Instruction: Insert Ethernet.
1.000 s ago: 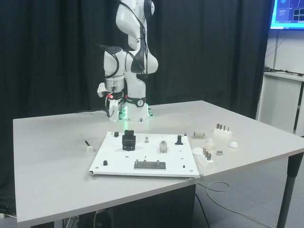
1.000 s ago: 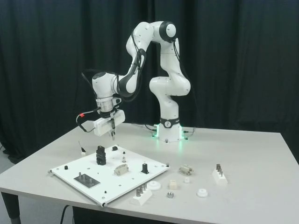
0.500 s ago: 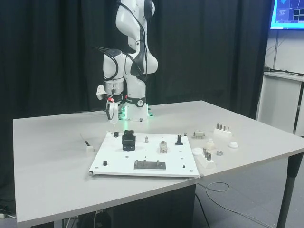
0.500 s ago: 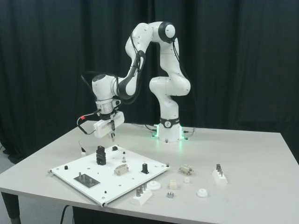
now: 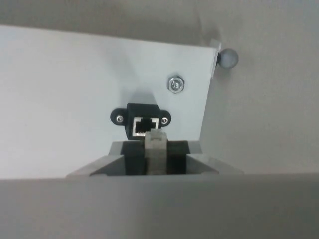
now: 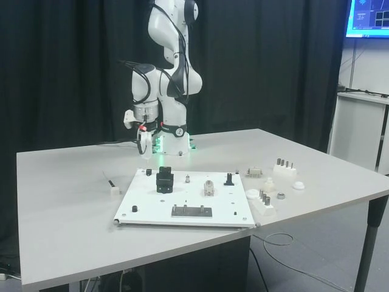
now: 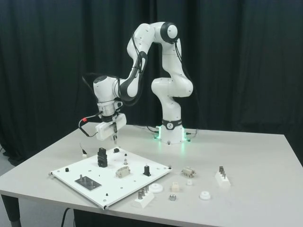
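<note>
A white Franka arm (image 7: 142,56) reaches over the far corner of a white assembly board (image 6: 188,201) on a grey table (image 6: 67,201), its gripper (image 5: 155,157) clamped on an Ethernet plug (image 5: 155,149) that points down at the board.

Only the wrist view shows the grasp. There the two fingers (image 5: 99,167) press in on the plug from either side, and its tip hangs directly over a black Ethernet socket (image 5: 141,121) screwed to the board, close by a hex nut (image 5: 175,83) near the board's corner. A small round foot (image 5: 228,59) sticks out past that corner, over the bare table.

The two room views show what the wrist camera cannot: the gripper (image 7: 113,137) hangs well clear of the board, with open air between plug and socket (image 7: 116,150). From the first room view the gripper (image 6: 144,149) appears above the board's far left corner, with the socket (image 6: 148,173) below it. These views also take in a taller black block (image 6: 165,180) beside the socket, a metal plate with pegs (image 6: 191,210) at the board's near edge, and loose white and metal parts (image 6: 270,182) spread on the table to one side. Green light (image 7: 158,135) glows at the arm's base.
</note>
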### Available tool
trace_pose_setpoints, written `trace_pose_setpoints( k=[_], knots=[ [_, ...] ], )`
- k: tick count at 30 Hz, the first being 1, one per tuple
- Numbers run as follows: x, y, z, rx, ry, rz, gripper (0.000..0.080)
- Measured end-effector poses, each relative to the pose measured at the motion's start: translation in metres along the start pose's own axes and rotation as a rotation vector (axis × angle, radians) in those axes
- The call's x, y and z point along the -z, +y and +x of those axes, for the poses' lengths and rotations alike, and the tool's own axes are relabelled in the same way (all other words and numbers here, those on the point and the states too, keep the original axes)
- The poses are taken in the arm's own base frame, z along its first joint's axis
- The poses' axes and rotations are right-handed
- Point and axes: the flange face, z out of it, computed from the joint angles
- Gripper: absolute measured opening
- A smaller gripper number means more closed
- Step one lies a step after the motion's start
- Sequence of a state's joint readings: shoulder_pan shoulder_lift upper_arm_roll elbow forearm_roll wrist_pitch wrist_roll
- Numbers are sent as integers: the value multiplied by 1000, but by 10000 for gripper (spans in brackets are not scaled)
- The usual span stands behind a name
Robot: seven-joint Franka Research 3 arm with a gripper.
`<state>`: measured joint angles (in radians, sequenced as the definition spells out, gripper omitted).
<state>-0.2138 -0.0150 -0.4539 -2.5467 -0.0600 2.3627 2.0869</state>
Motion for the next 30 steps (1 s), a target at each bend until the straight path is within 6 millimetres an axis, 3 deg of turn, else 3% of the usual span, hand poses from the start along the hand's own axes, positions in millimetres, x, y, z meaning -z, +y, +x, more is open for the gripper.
trace_pose_setpoints(
  k=[30],
  knots=[
    [-12,-2,2,48,-24,-17,88]
  ],
)
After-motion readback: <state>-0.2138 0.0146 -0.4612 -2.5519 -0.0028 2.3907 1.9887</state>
